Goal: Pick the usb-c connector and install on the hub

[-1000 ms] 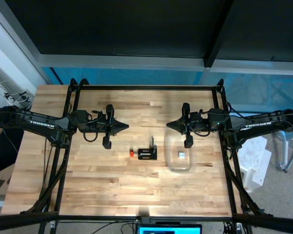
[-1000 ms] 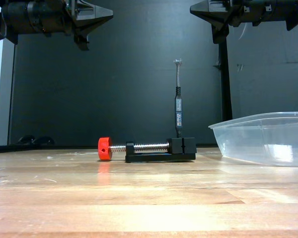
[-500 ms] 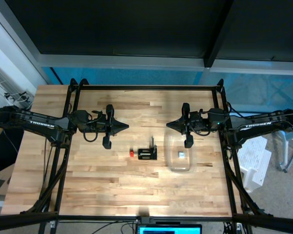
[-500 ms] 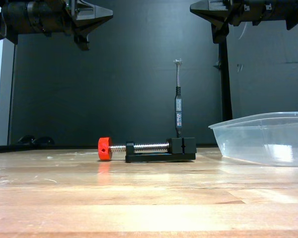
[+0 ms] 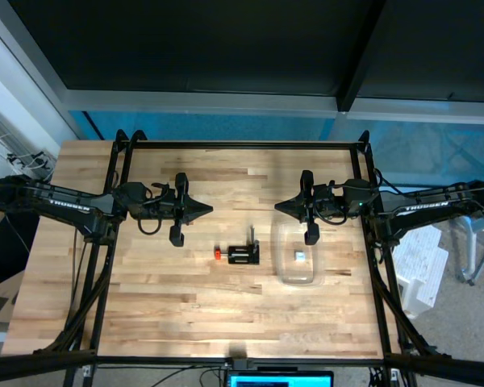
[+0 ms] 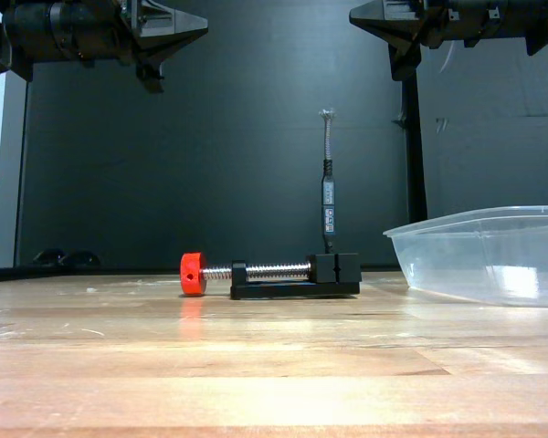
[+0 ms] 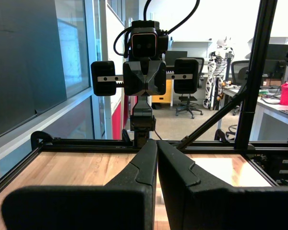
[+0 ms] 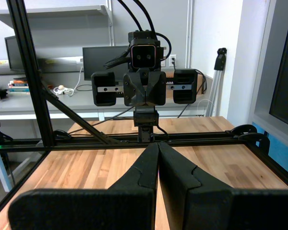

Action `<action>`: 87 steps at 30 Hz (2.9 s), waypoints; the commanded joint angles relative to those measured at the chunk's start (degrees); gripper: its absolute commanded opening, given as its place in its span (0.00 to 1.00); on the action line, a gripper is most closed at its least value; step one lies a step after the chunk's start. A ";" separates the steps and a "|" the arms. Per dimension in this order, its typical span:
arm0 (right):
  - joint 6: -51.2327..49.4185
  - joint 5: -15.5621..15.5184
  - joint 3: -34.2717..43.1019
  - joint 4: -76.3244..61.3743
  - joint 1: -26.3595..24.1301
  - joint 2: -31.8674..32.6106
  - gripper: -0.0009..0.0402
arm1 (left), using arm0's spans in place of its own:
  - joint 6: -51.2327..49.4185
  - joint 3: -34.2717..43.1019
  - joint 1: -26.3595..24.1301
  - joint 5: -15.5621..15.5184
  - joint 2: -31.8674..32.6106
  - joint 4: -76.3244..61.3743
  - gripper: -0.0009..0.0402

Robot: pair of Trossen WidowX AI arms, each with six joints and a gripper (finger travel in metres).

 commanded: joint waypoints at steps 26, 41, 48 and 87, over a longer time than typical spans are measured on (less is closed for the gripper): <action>0.07 0.02 0.00 -0.15 0.00 0.02 0.02 | 0.00 0.00 0.00 0.02 0.02 0.02 0.02; 0.07 0.02 0.00 -0.17 0.00 0.02 0.02 | 0.00 0.00 0.02 0.02 0.02 0.02 0.02; 0.07 0.02 0.00 -0.20 0.00 0.02 0.02 | 0.00 0.00 0.02 0.02 0.02 0.02 0.02; 0.07 0.02 0.00 -1.77 0.02 0.04 0.02 | 0.00 0.00 0.00 0.02 0.02 0.00 0.02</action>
